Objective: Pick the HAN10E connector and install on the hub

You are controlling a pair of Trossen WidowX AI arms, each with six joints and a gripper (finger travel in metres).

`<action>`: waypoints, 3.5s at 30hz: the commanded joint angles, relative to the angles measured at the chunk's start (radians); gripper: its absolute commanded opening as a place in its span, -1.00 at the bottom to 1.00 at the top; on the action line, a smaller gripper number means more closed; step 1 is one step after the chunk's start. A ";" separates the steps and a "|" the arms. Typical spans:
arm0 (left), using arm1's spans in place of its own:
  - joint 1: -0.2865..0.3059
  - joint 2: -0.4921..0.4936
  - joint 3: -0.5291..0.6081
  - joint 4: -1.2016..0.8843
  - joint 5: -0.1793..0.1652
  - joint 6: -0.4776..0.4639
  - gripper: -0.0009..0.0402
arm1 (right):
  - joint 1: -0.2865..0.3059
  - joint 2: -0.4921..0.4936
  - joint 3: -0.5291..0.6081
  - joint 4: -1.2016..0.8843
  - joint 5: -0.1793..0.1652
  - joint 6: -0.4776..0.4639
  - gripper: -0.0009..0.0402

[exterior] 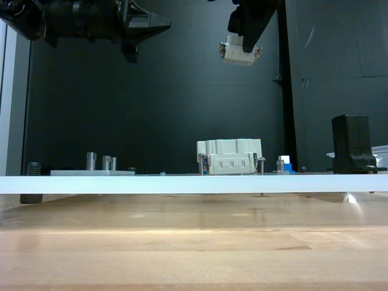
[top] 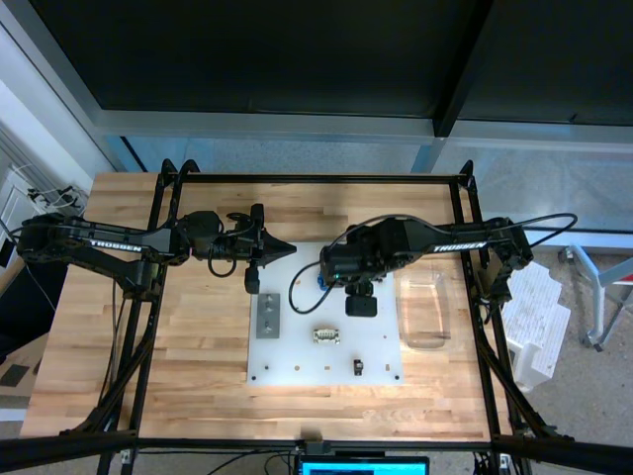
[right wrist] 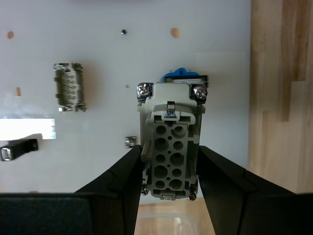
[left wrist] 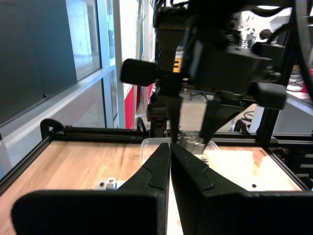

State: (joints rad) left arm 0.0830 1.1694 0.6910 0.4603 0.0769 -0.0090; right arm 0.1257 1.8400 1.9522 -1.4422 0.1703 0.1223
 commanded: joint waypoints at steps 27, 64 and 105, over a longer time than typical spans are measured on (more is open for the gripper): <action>-0.020 0.063 0.010 0.001 -0.089 0.865 0.00 | -0.190 0.035 0.183 -0.012 -0.303 -0.242 -0.65; -0.053 0.259 0.234 -0.155 0.019 1.151 0.15 | -0.253 0.073 0.186 0.029 -0.537 -0.251 -0.65; -0.066 0.257 0.267 -0.217 0.039 1.144 -0.71 | -0.257 0.068 0.184 0.069 -0.537 -0.231 0.50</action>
State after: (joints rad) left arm 0.0162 1.4288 0.9588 0.2352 0.1188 1.1477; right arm -0.1307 1.9125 2.1353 -1.3640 -0.3653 -0.1104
